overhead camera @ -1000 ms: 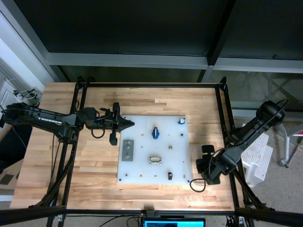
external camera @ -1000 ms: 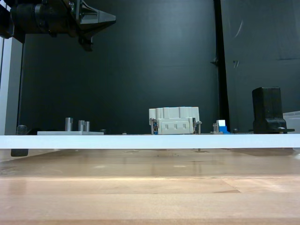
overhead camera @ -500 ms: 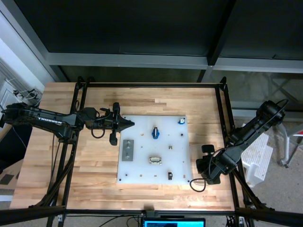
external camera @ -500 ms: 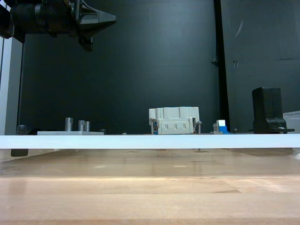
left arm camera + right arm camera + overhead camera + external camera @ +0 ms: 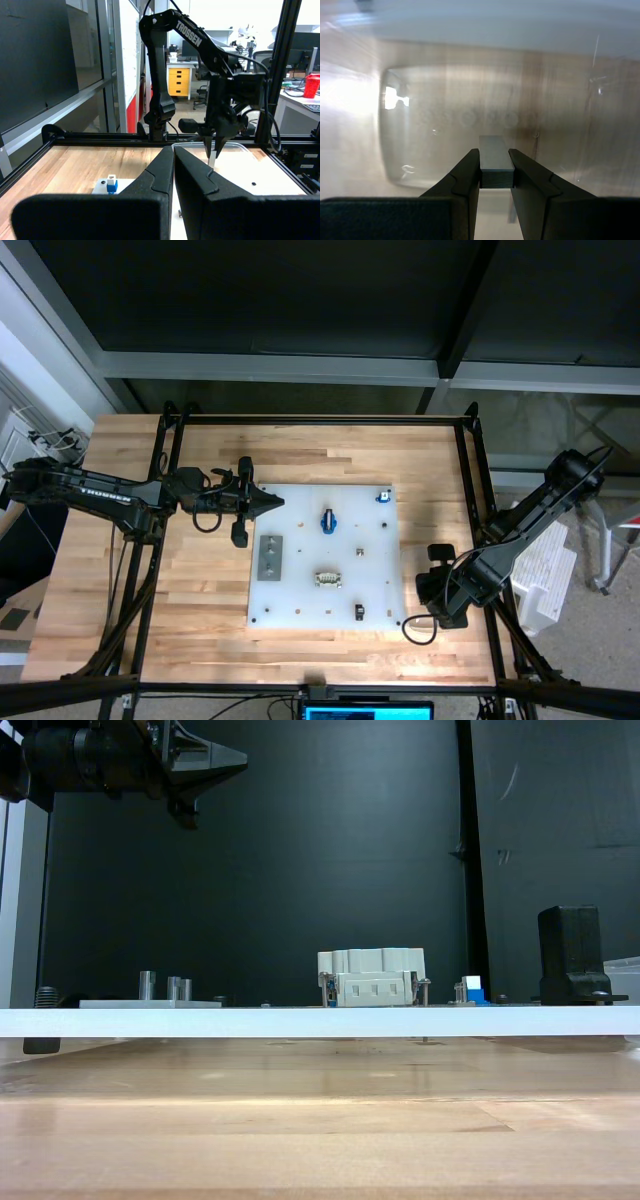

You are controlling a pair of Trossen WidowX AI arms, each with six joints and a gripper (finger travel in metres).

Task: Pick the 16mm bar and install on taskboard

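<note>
**High view:** down from the near edge, whole taskboard (image 5: 300, 602). **Low view:** level, close, same board. **Left wrist view:** along the left gripper (image 5: 276, 502), at the board's 10 o'clock, facing the right gripper (image 5: 212, 149) at its 4 o'clock. **Right wrist view:** close on the gripped 16mm bar (image 5: 496, 160).
</note>
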